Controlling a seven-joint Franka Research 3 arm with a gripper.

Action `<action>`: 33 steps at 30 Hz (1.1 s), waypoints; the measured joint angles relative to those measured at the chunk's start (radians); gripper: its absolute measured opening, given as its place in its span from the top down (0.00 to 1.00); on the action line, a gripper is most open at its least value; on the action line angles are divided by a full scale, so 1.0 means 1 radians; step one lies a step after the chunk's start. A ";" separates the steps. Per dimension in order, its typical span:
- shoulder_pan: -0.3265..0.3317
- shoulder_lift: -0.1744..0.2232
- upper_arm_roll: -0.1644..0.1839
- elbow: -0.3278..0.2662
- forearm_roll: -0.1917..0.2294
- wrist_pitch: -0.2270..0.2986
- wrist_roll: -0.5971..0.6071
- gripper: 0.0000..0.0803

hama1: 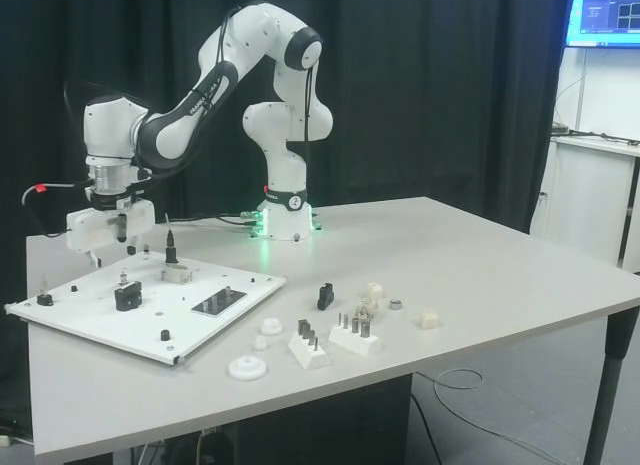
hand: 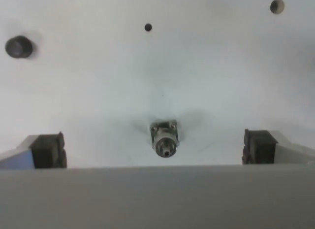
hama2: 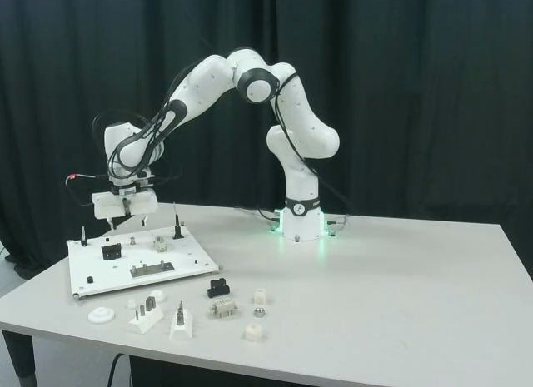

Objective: Pick D-SUB.

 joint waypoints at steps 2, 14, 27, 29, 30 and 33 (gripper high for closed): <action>0.000 -0.003 0.002 -0.003 0.004 0.000 -0.013 0.00; 0.014 -0.014 0.006 -0.025 0.036 0.001 -0.078 0.00; 0.082 -0.032 0.001 -0.028 0.000 0.004 -0.078 0.00; 0.096 -0.041 0.000 -0.028 -0.016 0.003 -0.077 0.00; 0.103 -0.046 -0.001 -0.028 -0.025 0.001 -0.074 0.00; 0.129 -0.064 -0.005 -0.028 -0.055 -0.010 -0.067 0.00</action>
